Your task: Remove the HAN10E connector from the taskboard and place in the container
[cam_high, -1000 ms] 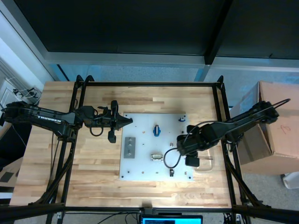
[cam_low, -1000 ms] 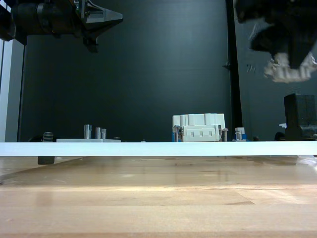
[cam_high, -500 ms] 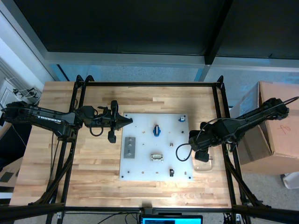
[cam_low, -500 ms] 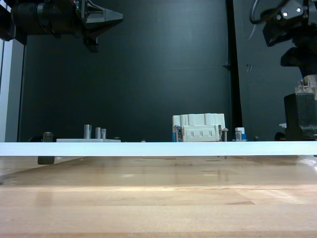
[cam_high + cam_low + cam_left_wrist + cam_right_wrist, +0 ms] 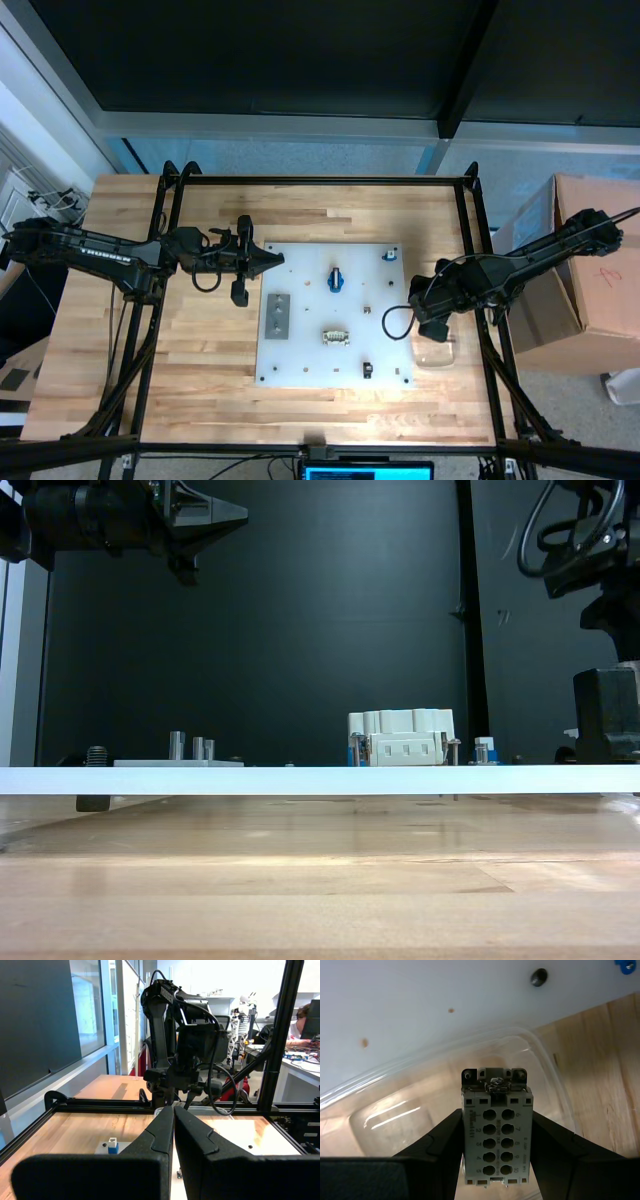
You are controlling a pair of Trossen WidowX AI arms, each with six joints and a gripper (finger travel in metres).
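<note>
— Grippers first: what has the right gripper [image 5: 496,1125] got?

— Its black fingers [image 5: 440,1150] are clamped on the two long sides of the pale grey, rectangular, ten-hole HAN10E connector [image 5: 496,1135]; the part is held between them, numbered holes facing the wrist camera, clear of its seat on the board.

— And beneath it?

— The clear, round-cornered plastic container [image 5: 400,1110] lies directly past the connector; whether the part touches the container's floor I cannot tell; beyond the container's rim runs the flat white taskboard [image 5: 445,995].

— From above?

— On the light wooden slatted table [image 5: 200,350] the right gripper hangs over the container, just off the taskboard's right edge; on the taskboard, near to far, stand a beige socket housing [image 5: 336,338], a grey metal plate [image 5: 277,316] and a blue knob [image 5: 336,279]; a brown cardboard box [image 5: 585,270] sits past the table's right edge.

— The left gripper [image 5: 173,1110]?

— Its fingers are pressed together with nothing between them; it hovers high above the taskboard's far left corner, well apart from the connector.
</note>
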